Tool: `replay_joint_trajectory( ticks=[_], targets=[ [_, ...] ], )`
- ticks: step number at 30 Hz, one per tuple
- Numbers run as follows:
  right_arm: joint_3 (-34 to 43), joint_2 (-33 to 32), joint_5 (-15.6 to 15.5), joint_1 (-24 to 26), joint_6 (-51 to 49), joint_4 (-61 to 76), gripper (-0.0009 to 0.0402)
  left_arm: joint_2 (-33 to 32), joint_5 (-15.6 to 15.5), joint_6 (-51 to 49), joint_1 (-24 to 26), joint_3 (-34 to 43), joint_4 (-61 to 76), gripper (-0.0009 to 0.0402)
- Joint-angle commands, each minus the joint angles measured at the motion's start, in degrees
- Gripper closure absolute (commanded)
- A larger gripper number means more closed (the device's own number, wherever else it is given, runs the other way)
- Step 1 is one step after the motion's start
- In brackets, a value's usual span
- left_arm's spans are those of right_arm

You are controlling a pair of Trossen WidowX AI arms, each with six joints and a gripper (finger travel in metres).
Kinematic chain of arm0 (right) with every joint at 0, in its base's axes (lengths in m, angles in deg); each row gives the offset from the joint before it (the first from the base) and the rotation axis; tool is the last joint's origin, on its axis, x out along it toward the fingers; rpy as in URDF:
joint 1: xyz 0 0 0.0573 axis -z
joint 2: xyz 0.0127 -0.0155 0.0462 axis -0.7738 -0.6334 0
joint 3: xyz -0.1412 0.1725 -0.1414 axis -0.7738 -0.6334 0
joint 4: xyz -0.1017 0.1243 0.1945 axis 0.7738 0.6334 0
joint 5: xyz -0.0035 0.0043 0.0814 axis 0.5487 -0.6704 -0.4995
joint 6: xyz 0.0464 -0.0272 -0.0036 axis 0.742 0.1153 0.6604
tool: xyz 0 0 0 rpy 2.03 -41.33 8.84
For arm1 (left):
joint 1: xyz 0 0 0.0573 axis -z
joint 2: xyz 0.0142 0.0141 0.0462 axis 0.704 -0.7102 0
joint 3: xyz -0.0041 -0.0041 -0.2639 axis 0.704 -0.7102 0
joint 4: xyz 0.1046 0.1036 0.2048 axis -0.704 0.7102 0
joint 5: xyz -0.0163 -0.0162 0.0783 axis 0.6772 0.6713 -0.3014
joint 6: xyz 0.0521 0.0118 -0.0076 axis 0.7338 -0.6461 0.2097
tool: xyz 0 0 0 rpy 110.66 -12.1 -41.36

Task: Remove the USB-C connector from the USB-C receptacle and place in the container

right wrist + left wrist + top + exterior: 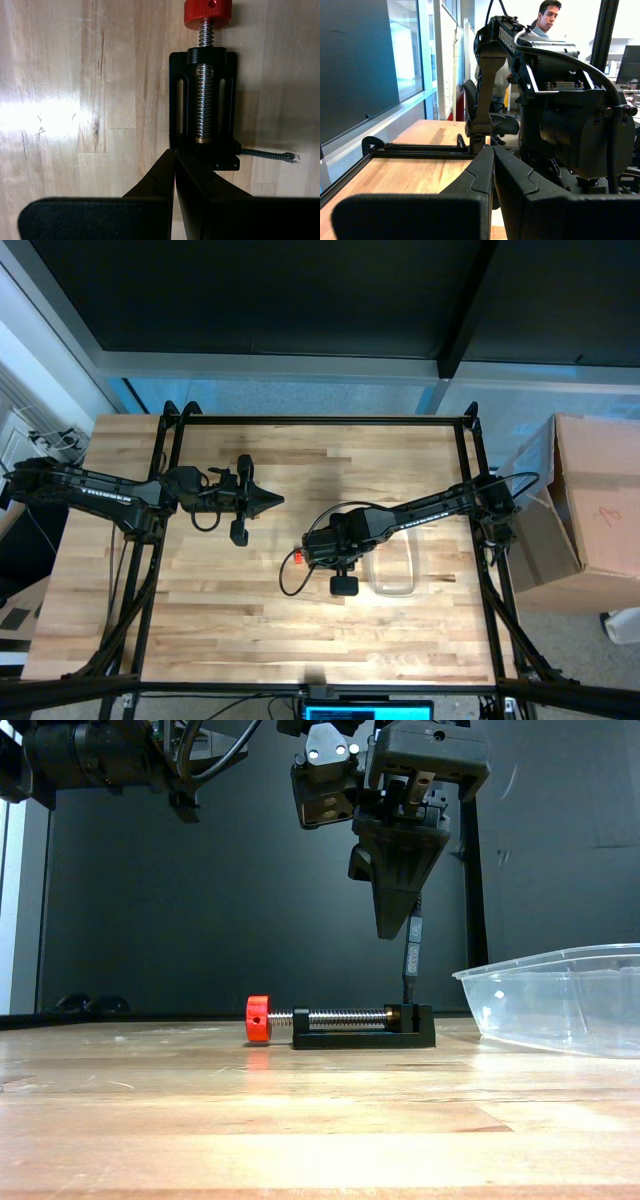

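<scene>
High view: only the red knob (298, 557) of a small clamp shows under the right gripper (318, 548); the clear container (393, 592) lies just beside it on the pale wooden table (250, 630); a cardboard box (590, 510) stands past the right edge; the left gripper (268, 501) hangs over the table's left half, well apart.

Low view: the USB-C connector (412, 935), grey above and dark below, stands upright, its lower end in the black clamp (360, 1038); how deep it sits I cannot tell; the right gripper's tip points down just beside its top; whether they touch I cannot tell.

Left wrist view: left fingers (480, 175) pressed together on nothing; a man (547, 15) stands beyond.

Right wrist view: right fingers (155, 180) pressed together, nothing seen between them, tip at the clamp's edge; a frayed cord (272, 155) trails out.
</scene>
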Motion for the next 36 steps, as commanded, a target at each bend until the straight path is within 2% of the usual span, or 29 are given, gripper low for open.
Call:
replay_joint_trajectory(
  ticks=[1,16,21,33,36],
  targets=[
    [0.11,0.09,-0.04,-0.02,0.13,0.02,0.0394,-0.02,0.0,0.0,-0.02,0.0,0.0,0.0393],
    [-0.37,6.14,-0.02,-1.64,0.63,2.19,0.0393,-0.02,0.0,0.0,0.0,0.0,0.0,0.0393],
    [-1.64,8.57,1.49,-1.66,0.76,3.8,0.0393,-0.02,0.0,0.0,-0.02,0.0,0.0,0.0393],
    [-6.82,14.43,1.53,-0.81,1.2,4.5,0.0392,-0.02,0.0,0.0,0.0,0.0,0.0,0.0393],
    [-6.95,14.88,2.51,-0.31,1.2,4.52,0.0383,-0.02,0.0,0.0,0.0,0.0,0.0,0.0393]
  ],
)
